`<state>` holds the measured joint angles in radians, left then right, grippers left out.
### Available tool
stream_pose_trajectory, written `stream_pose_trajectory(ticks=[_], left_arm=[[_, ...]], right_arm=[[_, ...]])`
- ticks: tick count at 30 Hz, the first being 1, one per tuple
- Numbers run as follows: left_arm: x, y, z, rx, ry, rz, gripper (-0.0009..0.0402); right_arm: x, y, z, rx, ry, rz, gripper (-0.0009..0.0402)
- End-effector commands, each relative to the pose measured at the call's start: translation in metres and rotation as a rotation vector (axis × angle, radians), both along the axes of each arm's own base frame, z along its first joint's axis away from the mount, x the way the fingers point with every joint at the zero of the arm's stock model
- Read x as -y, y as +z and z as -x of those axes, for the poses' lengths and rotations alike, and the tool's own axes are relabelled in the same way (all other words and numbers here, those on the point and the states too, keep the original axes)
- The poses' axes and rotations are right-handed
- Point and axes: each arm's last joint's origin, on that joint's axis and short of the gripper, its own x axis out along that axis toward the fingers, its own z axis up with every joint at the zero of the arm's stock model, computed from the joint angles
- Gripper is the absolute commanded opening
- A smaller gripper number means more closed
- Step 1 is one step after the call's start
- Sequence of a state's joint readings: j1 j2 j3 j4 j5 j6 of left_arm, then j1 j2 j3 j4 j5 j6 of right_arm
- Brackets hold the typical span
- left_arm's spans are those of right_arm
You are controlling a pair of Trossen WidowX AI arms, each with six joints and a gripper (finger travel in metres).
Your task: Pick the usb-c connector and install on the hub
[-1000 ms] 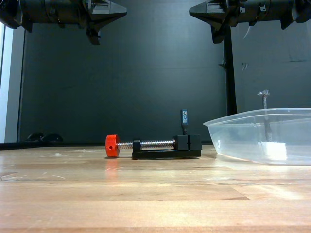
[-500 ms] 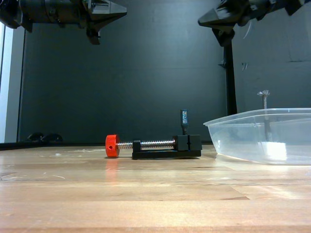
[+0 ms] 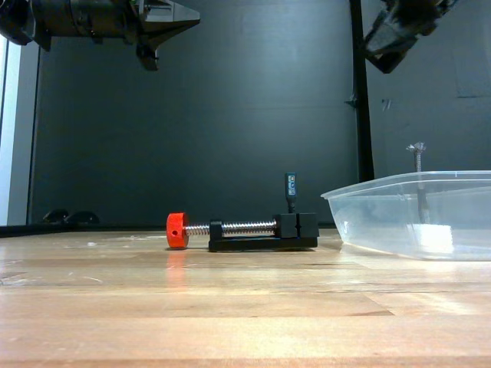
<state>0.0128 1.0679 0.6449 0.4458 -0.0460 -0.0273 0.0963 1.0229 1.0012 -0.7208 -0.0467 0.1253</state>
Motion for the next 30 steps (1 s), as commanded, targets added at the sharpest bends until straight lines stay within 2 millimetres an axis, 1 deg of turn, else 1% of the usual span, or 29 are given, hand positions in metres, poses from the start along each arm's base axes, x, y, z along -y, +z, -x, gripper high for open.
stream_pose_trajectory(ticks=[1, 10, 14, 17, 26, 30], left_arm=[[0.0, 0.0, 0.0, 0.0, 0.0, 0.0, 0.0], [0.0, 0.0, 0.0, 0.0, 0.0, 0.0, 0.0], [0.0, 0.0, 0.0, 0.0, 0.0, 0.0, 0.0], [0.0, 0.0, 0.0, 0.0, 0.0, 0.0, 0.0], [0.0, 0.0, 0.0, 0.0, 0.0, 0.0, 0.0], [0.0, 0.0, 0.0, 0.0, 0.0, 0.0, 0.0]], right_arm=[[-0.004, -0.001, 0.004, -0.07, 0.012, -0.001, 0.0], [-0.011, -0.012, 0.008, -0.222, 0.02, 0.002, 0.0], [-0.012, -0.018, 0.007, -0.311, -0.002, 0.047, 0.0], [-0.015, -0.02, 0.007, -0.345, -0.002, 0.063, 0.0], [-0.021, -0.031, -0.002, -0.416, 0.002, 0.067, 0.0002], [-0.024, -0.038, -0.008, -0.449, -0.002, 0.069, 0.0015]])
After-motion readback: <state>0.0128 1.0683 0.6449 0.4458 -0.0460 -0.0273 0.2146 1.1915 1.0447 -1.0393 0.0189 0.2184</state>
